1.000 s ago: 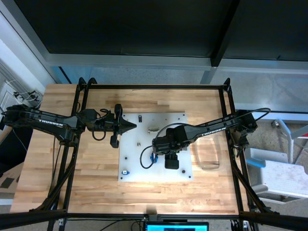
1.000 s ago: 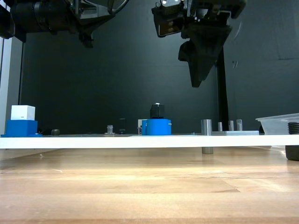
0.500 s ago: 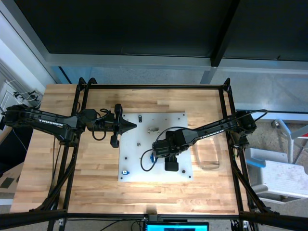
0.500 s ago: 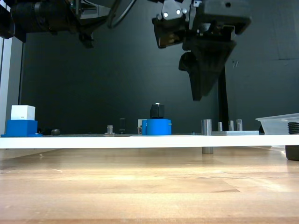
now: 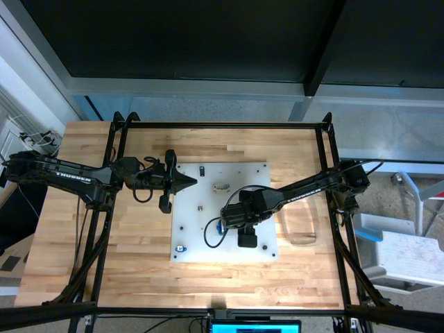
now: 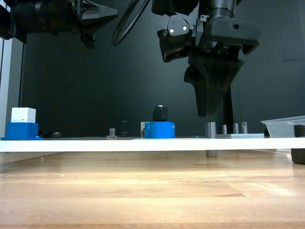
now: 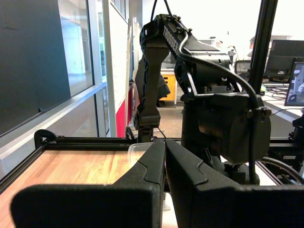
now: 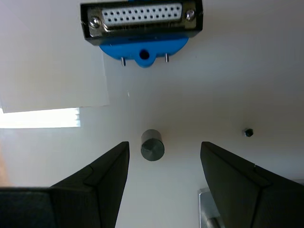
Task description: Pick the 16mm cylinder and place it in the container
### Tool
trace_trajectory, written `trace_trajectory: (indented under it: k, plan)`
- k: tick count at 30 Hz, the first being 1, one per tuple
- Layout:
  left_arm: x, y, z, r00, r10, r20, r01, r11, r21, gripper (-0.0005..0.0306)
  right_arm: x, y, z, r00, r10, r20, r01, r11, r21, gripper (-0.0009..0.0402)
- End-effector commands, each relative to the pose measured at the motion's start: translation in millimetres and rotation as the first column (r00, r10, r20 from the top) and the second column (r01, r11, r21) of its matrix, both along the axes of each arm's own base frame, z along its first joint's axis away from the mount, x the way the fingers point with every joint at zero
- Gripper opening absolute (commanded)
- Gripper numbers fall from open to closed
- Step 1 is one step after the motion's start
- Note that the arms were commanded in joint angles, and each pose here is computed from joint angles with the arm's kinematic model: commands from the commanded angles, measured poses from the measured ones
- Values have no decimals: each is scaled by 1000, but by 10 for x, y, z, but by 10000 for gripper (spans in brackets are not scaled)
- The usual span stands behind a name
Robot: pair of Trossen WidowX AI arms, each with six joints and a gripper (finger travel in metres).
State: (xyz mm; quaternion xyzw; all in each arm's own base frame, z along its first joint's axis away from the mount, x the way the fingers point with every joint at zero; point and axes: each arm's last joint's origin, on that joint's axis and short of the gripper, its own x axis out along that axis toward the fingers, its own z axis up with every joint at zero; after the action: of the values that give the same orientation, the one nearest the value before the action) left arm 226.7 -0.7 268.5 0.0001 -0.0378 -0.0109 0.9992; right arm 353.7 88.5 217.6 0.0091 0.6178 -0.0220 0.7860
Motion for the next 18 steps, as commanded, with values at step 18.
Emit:
trace_trajectory:
  k: [18]
  plan:
    - [1, 0, 1, 1000, 0, 0, 0, 1000, 0, 0, 48, 29, -201, 999, 13, -41, -13, 1000, -6, 208]
